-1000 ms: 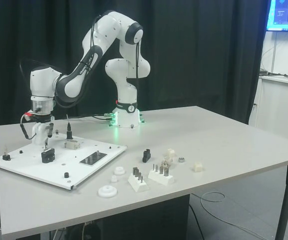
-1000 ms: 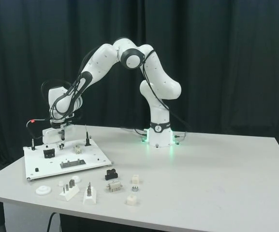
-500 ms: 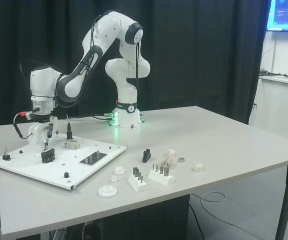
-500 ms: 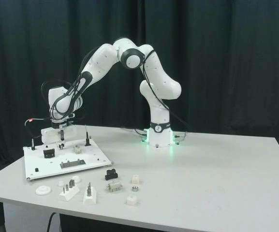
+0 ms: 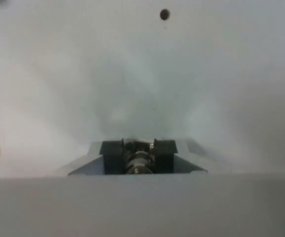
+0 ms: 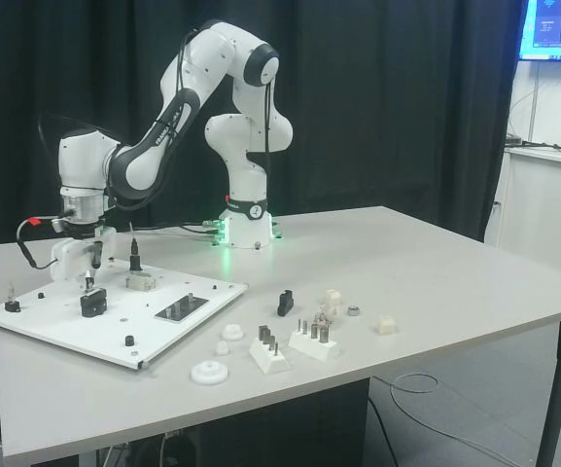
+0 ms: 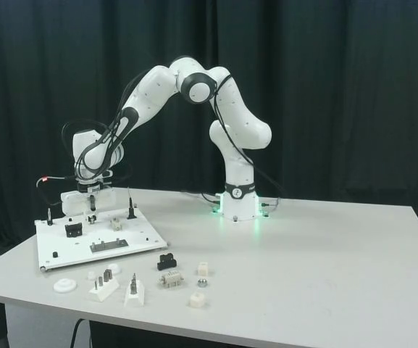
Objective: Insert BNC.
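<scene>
My gripper (image 5: 139,157) is shut on the metal BNC plug (image 5: 139,163), which shows between the two black fingers (image 5: 112,156). The plug stands upright just over the white task board (image 6: 115,326). In the first room view the gripper (image 6: 87,274) is low over the board's far left part, right behind a black block (image 6: 92,305). The second room view shows the gripper (image 7: 91,208) at the board's (image 7: 100,250) back edge. Whether the plug touches the board is hidden.
On the board stand a black post (image 6: 134,258), a small grey block (image 6: 141,282) and a dark plate (image 6: 181,308). Loose on the grey table lie a white gear (image 6: 206,371), two white holders (image 6: 270,352), a black connector (image 6: 285,304) and a white cube (image 6: 386,324).
The hand has turned about its upright axis over the same spot. Its body and the cable loop have swung to the left. The plug stays held in place.
</scene>
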Controlling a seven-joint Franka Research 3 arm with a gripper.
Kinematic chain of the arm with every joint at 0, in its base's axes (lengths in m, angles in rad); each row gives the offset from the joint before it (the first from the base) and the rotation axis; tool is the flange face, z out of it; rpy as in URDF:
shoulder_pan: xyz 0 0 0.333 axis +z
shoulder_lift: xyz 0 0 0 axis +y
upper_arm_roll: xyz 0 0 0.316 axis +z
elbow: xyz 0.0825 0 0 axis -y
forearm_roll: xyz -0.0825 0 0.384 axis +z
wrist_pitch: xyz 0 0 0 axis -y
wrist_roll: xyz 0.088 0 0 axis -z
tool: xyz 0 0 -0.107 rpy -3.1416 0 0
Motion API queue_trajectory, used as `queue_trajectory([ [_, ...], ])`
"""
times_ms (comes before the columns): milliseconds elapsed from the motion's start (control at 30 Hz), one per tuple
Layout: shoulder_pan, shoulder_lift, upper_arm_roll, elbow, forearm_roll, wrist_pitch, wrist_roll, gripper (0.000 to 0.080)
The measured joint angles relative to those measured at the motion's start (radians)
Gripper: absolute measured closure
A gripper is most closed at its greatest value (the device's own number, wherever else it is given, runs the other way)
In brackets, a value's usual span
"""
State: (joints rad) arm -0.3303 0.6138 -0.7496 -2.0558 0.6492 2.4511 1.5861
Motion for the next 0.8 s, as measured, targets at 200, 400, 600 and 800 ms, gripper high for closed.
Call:
queue_trajectory([
  [200,0.0,0.0,-0.001,0.0,0.0,-0.002,0.049,0.0678],
  [400,0.0,0.0,-0.001,0.0,0.0,-0.004,0.094,0.0678],
  [600,0.0,0.0,-0.001,0.0,0.0,-0.004,0.134,0.0678],
  [800,0.0,0.0,-0.001,0.0,0.0,-0.005,0.173,0.0678],
])
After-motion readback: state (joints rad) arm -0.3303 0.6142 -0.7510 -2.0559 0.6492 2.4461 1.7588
